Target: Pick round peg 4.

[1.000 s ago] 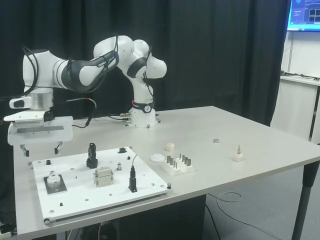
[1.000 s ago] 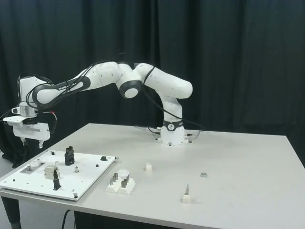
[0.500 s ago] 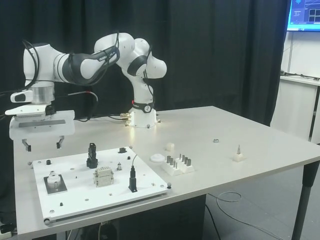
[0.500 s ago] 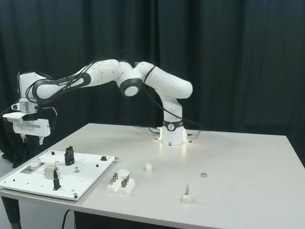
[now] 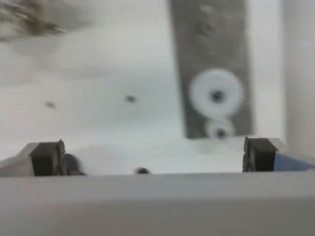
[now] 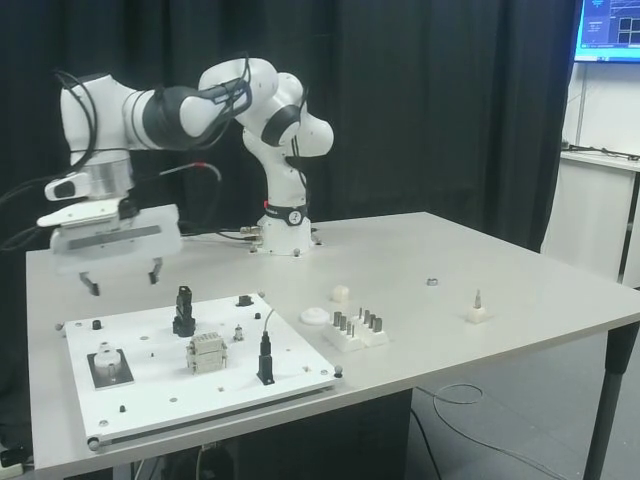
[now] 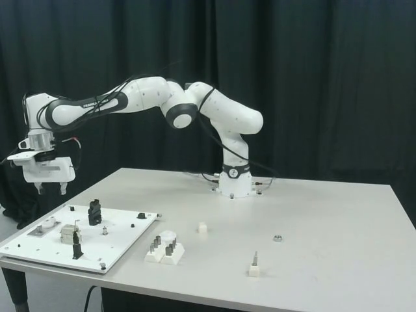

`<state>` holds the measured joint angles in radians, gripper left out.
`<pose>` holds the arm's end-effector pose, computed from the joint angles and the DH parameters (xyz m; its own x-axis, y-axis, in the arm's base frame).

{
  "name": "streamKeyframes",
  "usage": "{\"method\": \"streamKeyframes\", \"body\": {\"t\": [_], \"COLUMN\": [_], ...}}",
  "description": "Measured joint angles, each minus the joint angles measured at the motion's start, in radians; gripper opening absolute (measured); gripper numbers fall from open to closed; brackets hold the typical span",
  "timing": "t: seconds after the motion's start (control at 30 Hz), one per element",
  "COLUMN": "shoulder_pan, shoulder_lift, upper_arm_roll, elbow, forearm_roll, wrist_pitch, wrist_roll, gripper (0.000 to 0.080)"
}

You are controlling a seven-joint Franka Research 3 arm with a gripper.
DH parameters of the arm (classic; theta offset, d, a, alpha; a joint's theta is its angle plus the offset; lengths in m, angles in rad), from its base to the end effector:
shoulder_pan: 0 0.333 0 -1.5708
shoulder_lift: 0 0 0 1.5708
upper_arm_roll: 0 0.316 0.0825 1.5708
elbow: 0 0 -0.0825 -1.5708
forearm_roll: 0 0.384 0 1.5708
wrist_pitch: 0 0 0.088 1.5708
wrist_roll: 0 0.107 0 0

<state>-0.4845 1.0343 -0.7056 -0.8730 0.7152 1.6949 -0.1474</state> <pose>0.5427 -0.5595 0.3305 0.6362 -0.7708 -0.0335 -0.7684 -0.6290 -0.1179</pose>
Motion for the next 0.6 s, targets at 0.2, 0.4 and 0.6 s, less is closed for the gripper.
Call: {"method": "streamKeyframes", "body": {"t": [0.2, 0.4, 0.6], "shoulder_pan": [0.046, 0.113, 0.206], "shoulder_lift": [-0.016, -0.03, -0.038], "upper_arm_roll": [-0.001, -0.004, -0.023], "elbow": [0.0, -0.004, -0.014], "forearm_roll": [0.026, 0.03, 0.03], "wrist_pitch": [-0.052, -0.095, -0.148], "wrist_roll": [0.013, 0.013, 0.013], "gripper": [0.08, 0.08, 0.08]}}
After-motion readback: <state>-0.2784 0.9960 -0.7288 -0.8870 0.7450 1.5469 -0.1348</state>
